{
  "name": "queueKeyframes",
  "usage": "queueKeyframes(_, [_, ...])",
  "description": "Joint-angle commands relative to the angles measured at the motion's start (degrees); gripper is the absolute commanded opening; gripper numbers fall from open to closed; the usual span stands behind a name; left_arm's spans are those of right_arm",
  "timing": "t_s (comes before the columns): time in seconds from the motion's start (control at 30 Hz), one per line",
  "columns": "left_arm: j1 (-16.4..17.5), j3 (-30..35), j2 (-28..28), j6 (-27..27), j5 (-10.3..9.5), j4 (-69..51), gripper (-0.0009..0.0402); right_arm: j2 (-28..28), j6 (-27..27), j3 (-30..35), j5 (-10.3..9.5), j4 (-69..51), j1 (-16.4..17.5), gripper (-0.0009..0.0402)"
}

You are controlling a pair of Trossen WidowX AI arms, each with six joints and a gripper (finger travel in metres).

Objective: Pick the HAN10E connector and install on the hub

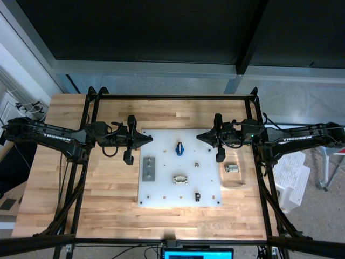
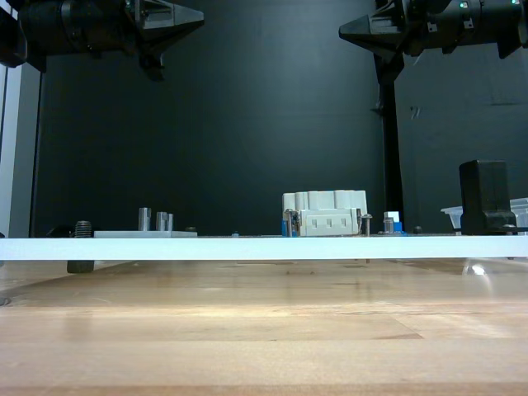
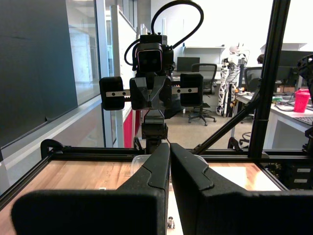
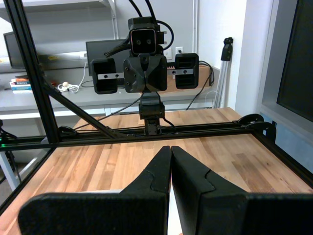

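Pale butcher-block wood forms the table top, ringed by a black metal frame, with a white square board lying at the centre of the high view.

The small light-grey rectangular HAN10E connector lies on the bare wood just off the board's right edge, right of centre in the high view, with something of clear plastic beside it that is hard to make out. Nothing grips it.

The hub, a small beige-grey rectangular socket housing with flanged ends, sits on the board below the middle of the high view. In the low view the hub stands upright on the board's edge line, right of centre.

Three other pieces are on the board:
- a plain grey metal block with two holes, left of the hub
- a blue upright piece, above the hub
- a small black piece, lower right of the hub; in the low view it is at the far right

The black left gripper hangs in the air over the board's upper left corner, pointing inward. Its wrist view shows the left gripper with jaws pressed together and holding nothing.

The black right gripper mirrors it over the board's upper right part, well apart from the connector. Its wrist view shows the right gripper with jaws likewise together and bare.

In the low view both grippers sit high in the upper corners, far above the board.
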Motion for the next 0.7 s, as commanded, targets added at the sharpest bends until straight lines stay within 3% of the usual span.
queueKeyframes(0.03, [0.00,0.00,0.00,0.00,0.04,0.02,0.0000,0.00,0.00,0.00,0.02,0.00,-0.02,0.0000])
queueKeyframes(0.7, [0.00,0.00,0.00,0.00,0.04,0.02,0.0000,0.09,-0.02,0.00,0.02,0.31,-0.02,0.0000])
